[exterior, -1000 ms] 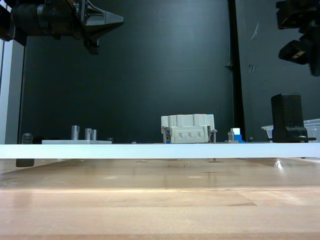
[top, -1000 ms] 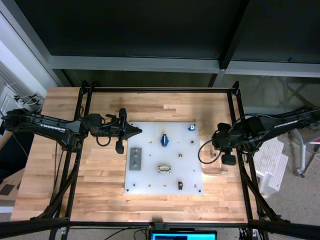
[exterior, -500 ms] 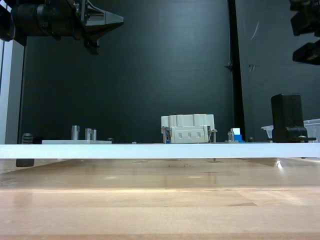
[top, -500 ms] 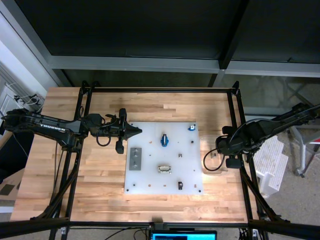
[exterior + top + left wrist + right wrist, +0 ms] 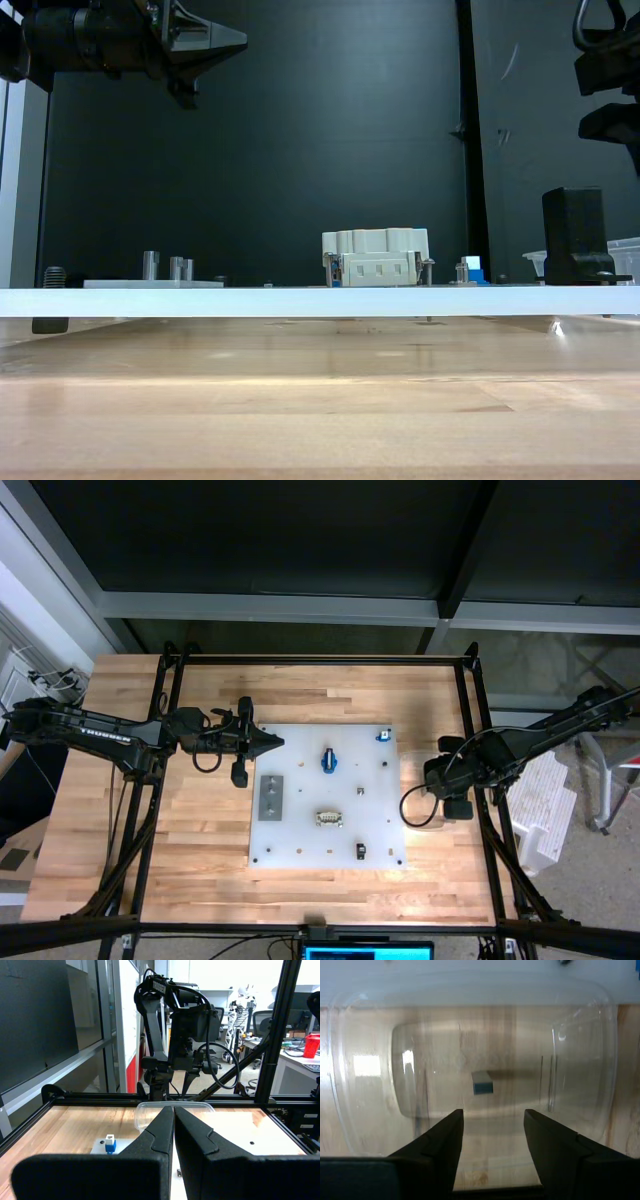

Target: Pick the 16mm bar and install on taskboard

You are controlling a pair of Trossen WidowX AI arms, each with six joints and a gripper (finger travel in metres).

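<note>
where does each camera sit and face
high: above the near edge, looking down on the board; both arms show.
low: table height, level along the board; arms overhead.
left wrist: at the board's far-left corner, along the shut left gripper toward the right arm.
right wrist: down past the open right gripper into the clear tray.
shared: both wrist views show the tray.

The left gripper (image 5: 174, 1110), fingers pressed together, points across the wooden table (image 5: 65, 1127) toward a clear tray (image 5: 144, 1115) beneath the right gripper (image 5: 178, 1087), a small blue-and-white connector (image 5: 110, 1144) standing on the white taskboard (image 5: 122, 1146) nearby.
</note>
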